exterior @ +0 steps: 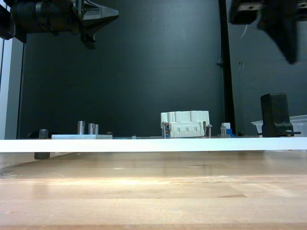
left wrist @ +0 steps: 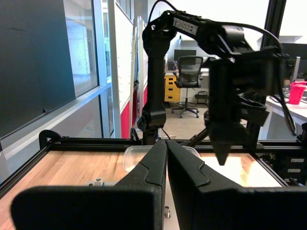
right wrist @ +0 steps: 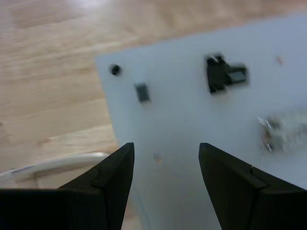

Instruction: Pick the 16mm bar and install on taskboard

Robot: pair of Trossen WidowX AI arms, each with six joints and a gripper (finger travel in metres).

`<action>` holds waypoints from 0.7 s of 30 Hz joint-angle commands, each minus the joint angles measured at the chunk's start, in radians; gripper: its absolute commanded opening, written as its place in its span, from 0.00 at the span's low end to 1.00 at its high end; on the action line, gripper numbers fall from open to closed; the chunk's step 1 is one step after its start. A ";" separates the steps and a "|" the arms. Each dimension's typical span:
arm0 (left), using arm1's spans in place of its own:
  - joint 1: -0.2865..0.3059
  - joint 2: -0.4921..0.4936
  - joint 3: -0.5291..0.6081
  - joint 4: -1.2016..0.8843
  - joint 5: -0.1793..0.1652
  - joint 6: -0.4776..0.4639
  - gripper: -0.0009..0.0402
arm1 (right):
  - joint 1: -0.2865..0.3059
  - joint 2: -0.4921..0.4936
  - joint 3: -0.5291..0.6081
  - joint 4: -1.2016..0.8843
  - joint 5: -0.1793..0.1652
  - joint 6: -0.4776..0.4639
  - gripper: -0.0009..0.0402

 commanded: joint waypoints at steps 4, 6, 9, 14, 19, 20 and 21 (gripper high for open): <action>0.000 0.000 0.000 0.000 0.000 0.000 0.02 | -0.121 -0.038 0.000 0.015 0.000 0.179 0.40; 0.000 0.000 0.000 0.000 0.000 0.000 0.02 | -0.169 -0.050 0.000 0.031 0.001 0.231 0.37; 0.000 0.000 0.000 0.000 0.000 0.000 0.02 | -0.225 -0.072 0.000 0.056 0.001 0.290 0.33; 0.000 0.000 0.000 0.000 0.000 0.000 0.02 | -0.315 -0.116 0.000 0.105 0.000 0.372 0.25; 0.000 0.000 0.000 0.000 0.000 0.000 0.02 | -0.404 -0.164 -0.002 0.186 0.000 0.491 0.14; 0.000 0.000 0.000 0.000 0.000 0.000 0.02 | -0.415 -0.176 -0.002 0.205 0.000 0.511 0.12; 0.000 0.000 0.000 0.000 0.000 0.000 0.02 | -0.426 -0.186 -0.002 0.224 0.001 0.528 0.09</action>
